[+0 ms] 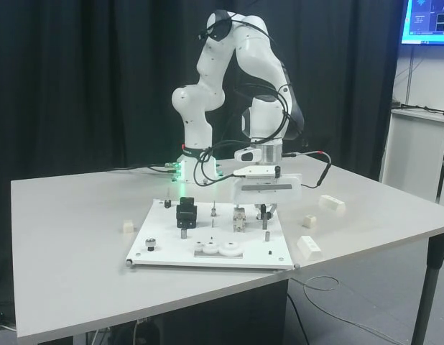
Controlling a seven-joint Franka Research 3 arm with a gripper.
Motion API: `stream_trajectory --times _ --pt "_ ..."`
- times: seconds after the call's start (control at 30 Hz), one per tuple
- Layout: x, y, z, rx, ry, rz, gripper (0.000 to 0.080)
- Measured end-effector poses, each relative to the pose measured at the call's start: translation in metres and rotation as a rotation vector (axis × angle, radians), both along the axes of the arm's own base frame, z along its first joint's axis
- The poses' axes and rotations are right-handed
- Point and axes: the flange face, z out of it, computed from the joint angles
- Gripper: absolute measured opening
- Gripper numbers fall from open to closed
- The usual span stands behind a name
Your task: Insert square peg 3.
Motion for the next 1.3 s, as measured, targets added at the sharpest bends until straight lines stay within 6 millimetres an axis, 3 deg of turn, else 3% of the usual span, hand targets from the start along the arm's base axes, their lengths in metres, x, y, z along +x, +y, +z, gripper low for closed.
stream_trajectory --times 0.47,1.3 --pt "0.0006 0.0 0.0005 -0.009 0.013 0.091 0.0112" --pt "0.0029 0.0003 0.0003 -0.006 0.009 0.057 0.0112"
